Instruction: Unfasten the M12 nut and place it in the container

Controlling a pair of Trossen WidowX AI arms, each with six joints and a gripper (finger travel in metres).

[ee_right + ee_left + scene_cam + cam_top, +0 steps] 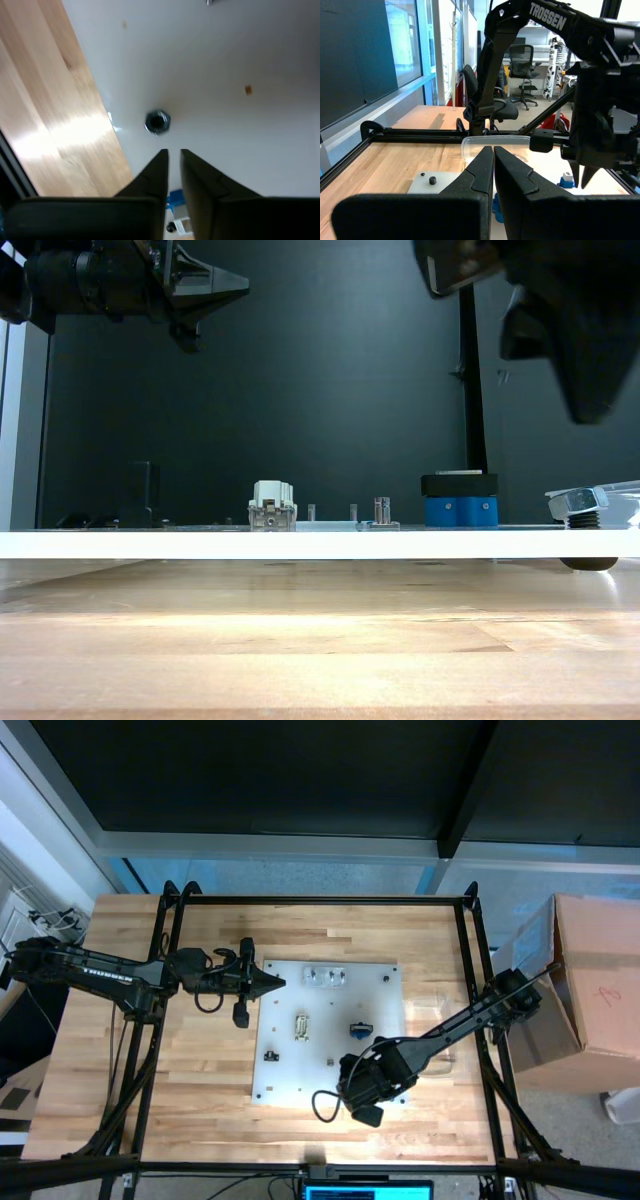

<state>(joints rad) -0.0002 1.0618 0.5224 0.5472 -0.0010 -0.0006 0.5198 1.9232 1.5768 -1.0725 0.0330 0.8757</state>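
The silver M12 nut (578, 502) sits on its stud (581, 524), on top of black ribs that still show. From above, the nut (157, 121) lies on the white board (240, 50), just beyond my right gripper (173, 152). That gripper hangs well above the nut, its fingers a narrow gap apart and holding nothing. In the high view my right gripper (383, 1086) covers the board's near right corner and hides the nut. My left gripper (278, 983) is shut and empty, hovering at the board's left edge. The clear container (620, 490) stands behind the stud.
A blue and black block (459, 500), a silver post (381, 511) and a white connector (272, 506) stand on the board (300, 1070). A black frame (470, 970) rims the table. A cardboard box (590, 990) sits off the right side.
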